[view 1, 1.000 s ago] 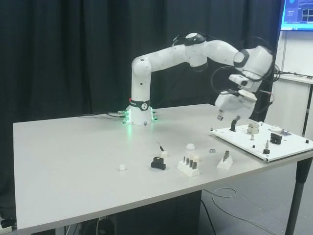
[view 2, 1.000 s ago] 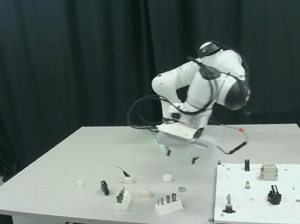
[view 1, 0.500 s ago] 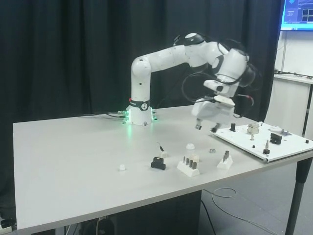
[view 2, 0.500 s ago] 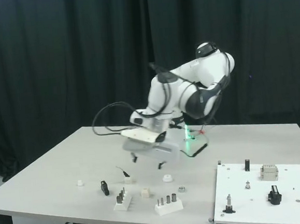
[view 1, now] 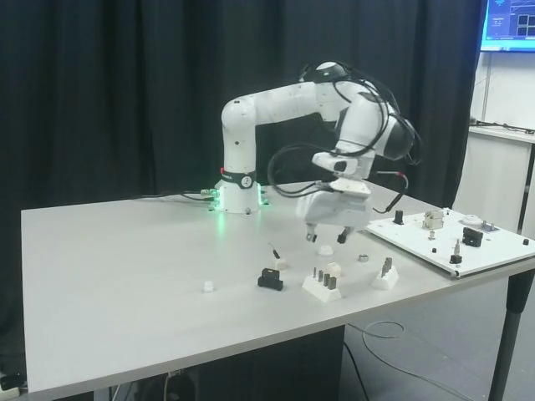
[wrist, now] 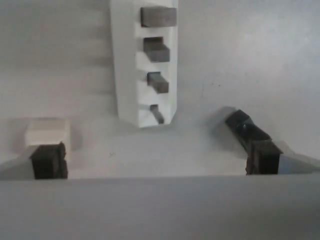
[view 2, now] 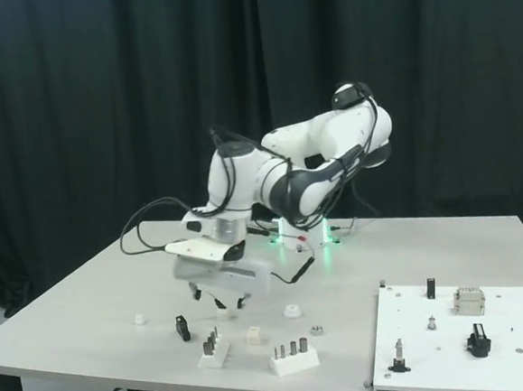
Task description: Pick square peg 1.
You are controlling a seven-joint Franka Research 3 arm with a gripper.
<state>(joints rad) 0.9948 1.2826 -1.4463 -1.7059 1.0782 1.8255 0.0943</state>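
Square pegs stand in a row in white holder (wrist: 143, 65) on grey counter (view 1: 125, 251), largest peg (wrist: 158, 16) at one end. End effector (view 1: 327, 238) hovers above, fingers spread wide, empty. Best: centre over the chosen peg, descend straight, close squarely on flat sides.

White Franka arm (view 1: 284, 93), rounded glossy links, black bands at joints. Cylindrical base (view 1: 237, 194) w/ dark ring, green lights glowing at foot. Black cables (view 2: 154, 217) looping from wrist area. Flat white gripper (view 1: 326, 239) body, two short black fingers (wrist: 49, 161) w/ blocky tips.
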